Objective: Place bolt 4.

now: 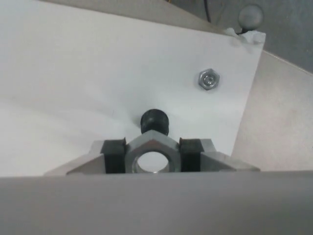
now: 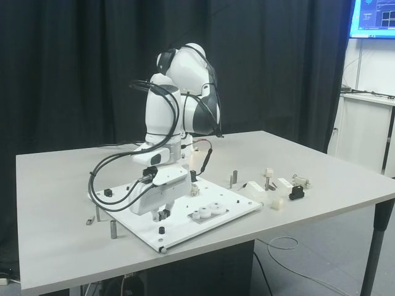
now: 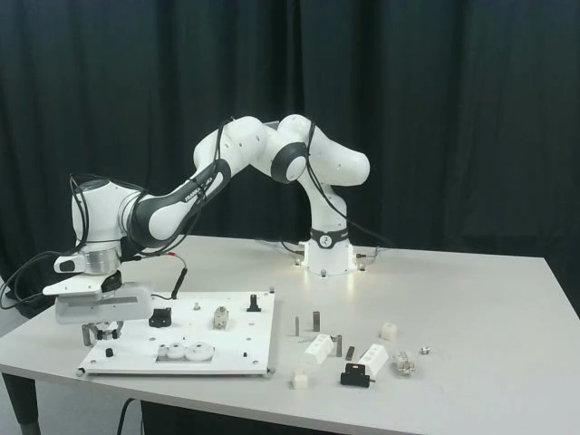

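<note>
Tabletop [image 2: 321, 179] carries the white plate [image 1: 98, 73]; my tool [image 1: 152, 155], clamped on a hex bolt [image 1: 152, 159], next needs lowering squarely over its hole.

— What did you have behind the grey table [image 3: 471, 299]?

— You had a black curtain [image 3: 453, 109] hanging in folds right across the back, behind the table in both room views.

— Anything beside the table?

— Beyond the table's far corner in the first room view you had a white cabinet [image 2: 364, 129], and above that a lit screen [image 2: 373, 18] up against the curtain. A thin cable [image 2: 284, 246] lay looped on the floor [image 2: 321, 265] under the table's edge, close to its black leg [image 2: 374, 250].
</note>
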